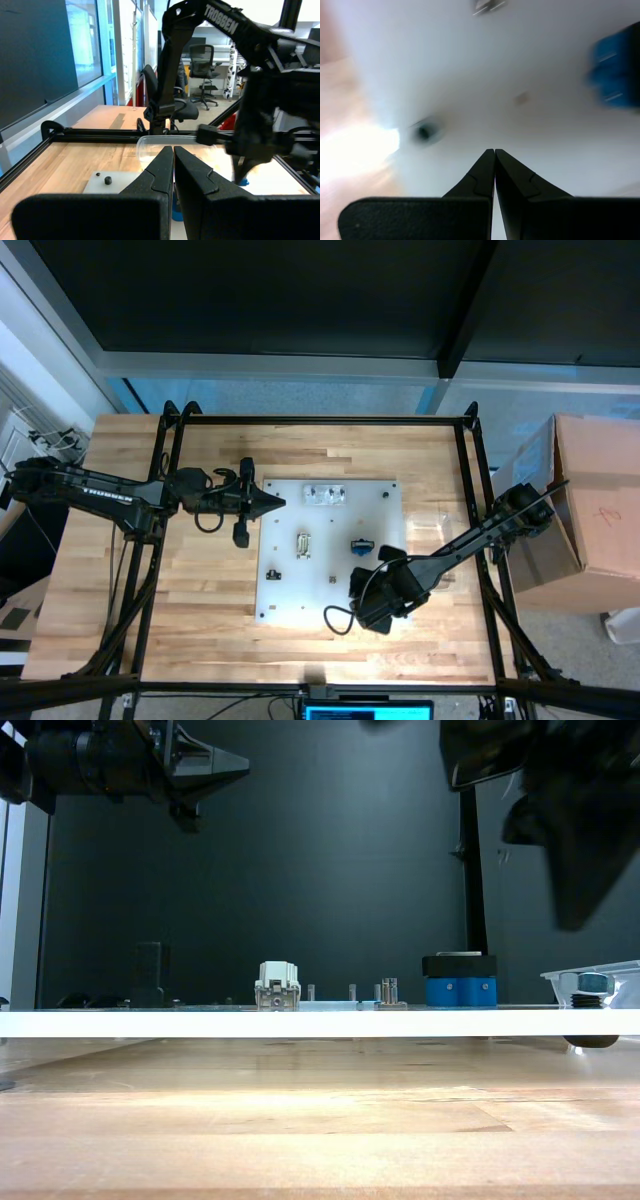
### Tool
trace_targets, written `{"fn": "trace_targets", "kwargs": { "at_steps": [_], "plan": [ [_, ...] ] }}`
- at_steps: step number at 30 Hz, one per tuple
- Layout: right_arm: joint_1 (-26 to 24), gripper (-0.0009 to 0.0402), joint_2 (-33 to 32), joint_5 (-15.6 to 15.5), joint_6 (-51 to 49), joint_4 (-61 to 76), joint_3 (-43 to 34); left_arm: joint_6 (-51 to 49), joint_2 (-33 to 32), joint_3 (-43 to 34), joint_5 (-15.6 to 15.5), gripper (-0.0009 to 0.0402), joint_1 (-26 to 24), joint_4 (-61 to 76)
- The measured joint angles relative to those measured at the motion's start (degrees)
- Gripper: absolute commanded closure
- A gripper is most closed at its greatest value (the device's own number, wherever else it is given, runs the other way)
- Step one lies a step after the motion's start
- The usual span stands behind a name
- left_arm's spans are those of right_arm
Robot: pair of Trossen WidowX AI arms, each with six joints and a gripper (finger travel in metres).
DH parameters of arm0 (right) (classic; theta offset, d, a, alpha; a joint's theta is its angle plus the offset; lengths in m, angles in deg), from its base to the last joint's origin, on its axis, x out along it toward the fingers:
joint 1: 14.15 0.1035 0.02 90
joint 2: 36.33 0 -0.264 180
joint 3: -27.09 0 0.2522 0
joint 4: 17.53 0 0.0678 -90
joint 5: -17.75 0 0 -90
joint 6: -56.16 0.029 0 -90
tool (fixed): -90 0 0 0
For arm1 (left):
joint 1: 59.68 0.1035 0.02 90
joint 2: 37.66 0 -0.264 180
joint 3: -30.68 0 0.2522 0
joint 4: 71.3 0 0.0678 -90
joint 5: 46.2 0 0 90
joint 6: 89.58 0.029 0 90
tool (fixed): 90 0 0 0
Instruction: Unfasten the M12 nut and place it in the container
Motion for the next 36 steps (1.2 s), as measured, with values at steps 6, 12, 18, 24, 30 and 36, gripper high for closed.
{"fn": "trace_targets", "kwargs": {
  "at_steps": [6,12,18,24,30,36],
  "plan": [
    [-0.02,0.0340,0.02,-2.08,1.92,-0.02,-4.09,-0.02,0.00,0.02,0.04,0.0393,0.00,-0.04],
    [0.11,0.0216,-0.28,-2.62,2.82,-0.31,-4.76,0.00,0.00,0.02,0.04,0.0393,0.00,0.70],
    [-0.02,0.0141,-2.60,-1.60,1.86,-2.25,-3.72,0.00,0.00,0.02,0.02,0.0393,0.00,1.36],
    [0.11,0.0141,-4.42,-2.34,-0.63,-6.71,-1.49,0.00,0.00,0.02,0.02,0.0393,0.00,1.44],
    [0.28,0.0159,-5.77,-2.29,-1.01,-9.44,-0.20,0.00,0.00,0.00,0.02,0.0393,0.00,1.55],
    [0.22,0.0184,-5.77,-2.27,-1.18,-10.38,1.53,0.00,0.00,0.02,0.02,0.0393,0.00,1.55]
  ]
}}
